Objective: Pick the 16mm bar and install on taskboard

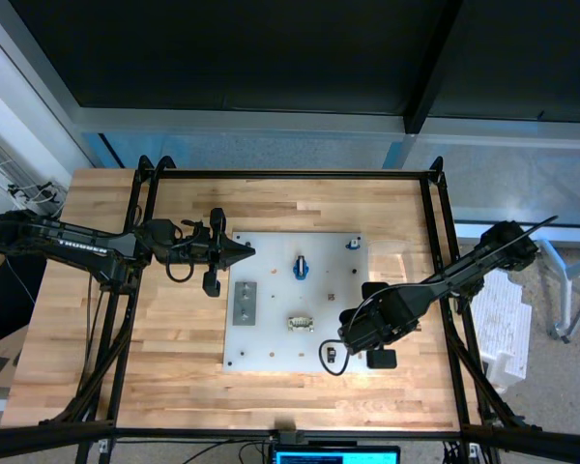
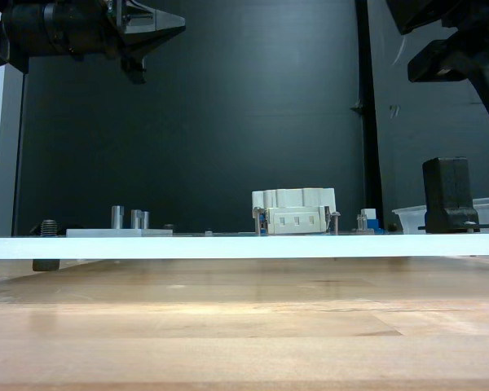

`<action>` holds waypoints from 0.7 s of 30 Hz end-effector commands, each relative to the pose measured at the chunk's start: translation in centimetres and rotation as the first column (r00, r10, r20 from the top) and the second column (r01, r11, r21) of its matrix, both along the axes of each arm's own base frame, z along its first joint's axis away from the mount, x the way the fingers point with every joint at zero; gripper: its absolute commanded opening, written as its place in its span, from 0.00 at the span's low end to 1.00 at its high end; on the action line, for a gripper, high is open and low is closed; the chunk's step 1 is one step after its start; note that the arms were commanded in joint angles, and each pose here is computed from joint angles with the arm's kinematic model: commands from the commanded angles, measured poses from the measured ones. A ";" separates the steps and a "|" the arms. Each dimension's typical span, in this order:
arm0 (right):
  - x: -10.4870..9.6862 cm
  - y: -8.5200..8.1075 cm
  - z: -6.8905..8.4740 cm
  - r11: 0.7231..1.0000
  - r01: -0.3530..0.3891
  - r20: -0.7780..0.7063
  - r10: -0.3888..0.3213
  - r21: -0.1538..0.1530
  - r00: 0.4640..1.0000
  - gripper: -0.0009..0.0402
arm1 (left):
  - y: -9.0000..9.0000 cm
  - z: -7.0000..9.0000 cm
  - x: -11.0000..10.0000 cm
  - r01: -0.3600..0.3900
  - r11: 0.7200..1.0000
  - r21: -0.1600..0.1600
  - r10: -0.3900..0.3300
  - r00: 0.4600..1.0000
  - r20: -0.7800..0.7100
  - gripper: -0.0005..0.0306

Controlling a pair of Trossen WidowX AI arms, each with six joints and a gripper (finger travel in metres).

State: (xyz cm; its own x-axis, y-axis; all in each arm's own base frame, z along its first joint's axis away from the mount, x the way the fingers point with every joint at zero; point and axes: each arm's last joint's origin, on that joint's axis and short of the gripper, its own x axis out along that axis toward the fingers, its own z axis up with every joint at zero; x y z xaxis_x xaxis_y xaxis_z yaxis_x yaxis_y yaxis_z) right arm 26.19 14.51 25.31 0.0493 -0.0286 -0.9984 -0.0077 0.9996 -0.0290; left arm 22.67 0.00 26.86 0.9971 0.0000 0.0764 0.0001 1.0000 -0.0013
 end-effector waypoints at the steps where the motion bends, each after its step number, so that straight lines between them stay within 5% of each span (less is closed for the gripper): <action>1: 0.3 0.6 -0.1 1.000 0.006 -0.001 -0.006 0.001 1.000 0.03 | 0.0 0.0 0.0 0.000 1.000 0.000 0.000 1.000 0.000 0.02; 4: 0.6 1.3 -0.2 1.000 -0.005 -0.010 0.005 0.023 1.000 0.03 | 0.0 0.0 0.0 0.000 1.000 0.000 0.000 1.000 0.000 0.02; 21: 1.0 3.4 -1.7 0.999 0.013 0.025 -0.014 0.038 1.000 0.03 | 0.0 0.0 0.0 0.000 1.000 0.000 0.000 1.000 0.000 0.02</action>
